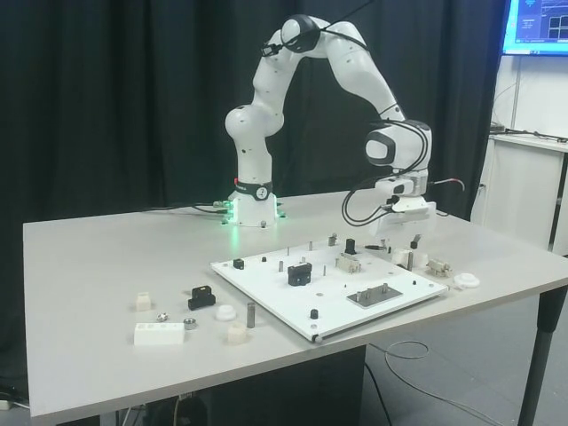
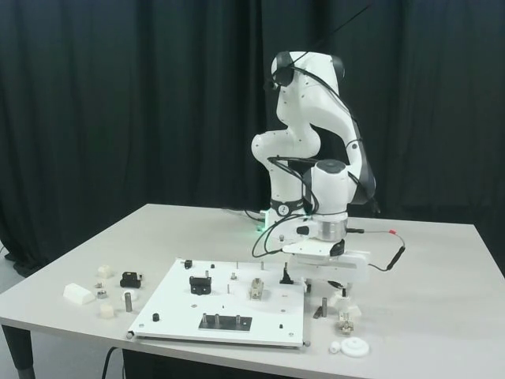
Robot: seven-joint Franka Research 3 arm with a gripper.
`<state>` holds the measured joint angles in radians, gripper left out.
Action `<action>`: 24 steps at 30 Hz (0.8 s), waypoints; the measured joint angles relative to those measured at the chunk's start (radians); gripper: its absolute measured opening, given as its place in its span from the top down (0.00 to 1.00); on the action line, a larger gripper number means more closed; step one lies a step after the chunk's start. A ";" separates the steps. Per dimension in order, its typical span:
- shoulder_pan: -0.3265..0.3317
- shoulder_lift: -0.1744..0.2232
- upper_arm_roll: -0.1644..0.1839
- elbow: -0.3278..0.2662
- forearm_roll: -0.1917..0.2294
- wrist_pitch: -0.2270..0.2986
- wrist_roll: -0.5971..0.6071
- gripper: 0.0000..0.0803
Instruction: Place square peg 3.
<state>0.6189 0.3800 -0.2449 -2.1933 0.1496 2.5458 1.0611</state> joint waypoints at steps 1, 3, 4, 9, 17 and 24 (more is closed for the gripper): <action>0.000 -0.005 0.000 0.003 0.000 -0.010 0.000 0.01; 0.000 -0.014 0.000 0.008 0.000 -0.030 0.001 0.01; 0.000 -0.019 0.000 0.011 0.000 -0.039 0.002 0.01; -0.003 -0.045 -0.002 0.019 0.000 -0.082 0.004 0.01; -0.011 -0.070 -0.007 0.029 -0.001 -0.128 0.007 0.00; -0.011 -0.078 -0.026 0.038 -0.005 -0.158 0.007 0.00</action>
<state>0.6079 0.3016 -0.2706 -2.1552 0.1449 2.3882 1.0685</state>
